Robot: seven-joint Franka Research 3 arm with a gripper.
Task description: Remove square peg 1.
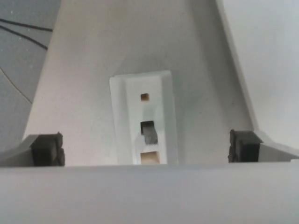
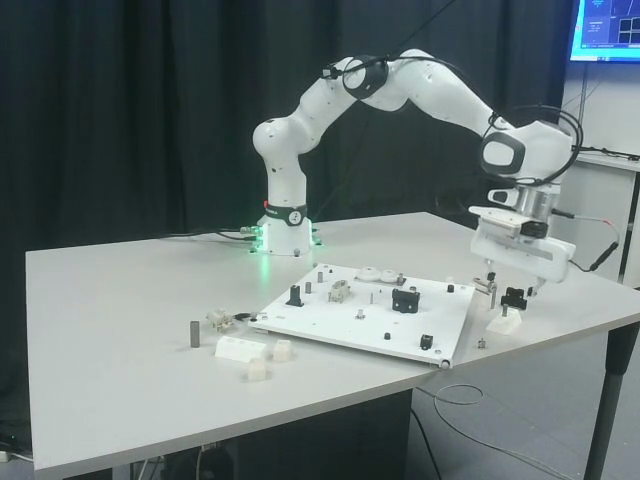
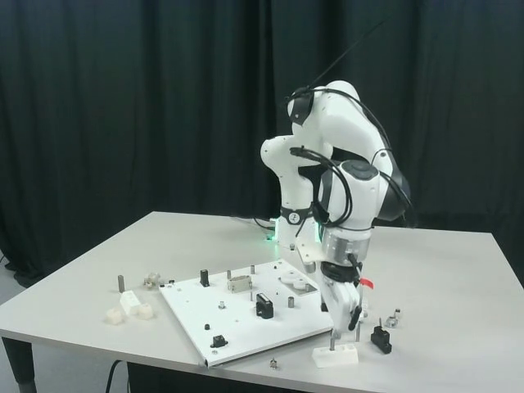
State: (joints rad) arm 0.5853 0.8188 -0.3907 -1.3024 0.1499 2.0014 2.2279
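We look first at the white holder block (image 1: 144,119), the only thing here that holds anything. It lies on the grey tabletop (image 2: 120,300) near the edge, just beside the corner of the white assembly board (image 2: 365,318). From the wrist view we count three square openings in a row along it. The middle opening carries a dark square peg (image 1: 148,132); the two openings on either side of it look empty. In the second room view a thin upright peg (image 3: 332,340) rises from the block (image 3: 336,354), directly below the fingertips.

Our pincer (image 1: 145,149) hangs above the block with its fingers spread wide, one black pad (image 1: 46,149) to each side, touching nothing.

The board carries several small black and grey fixtures and upright pins. A small black part (image 2: 514,297) sits on the tabletop just beside the block. Farther along the tabletop, past the opposite end of the board, lie a few small white blocks (image 2: 243,349) and a dark upright peg (image 2: 192,334).

We can read no writing on the block, the board or the arm. A screen (image 2: 607,28) in the far corner shows marks too small to read.
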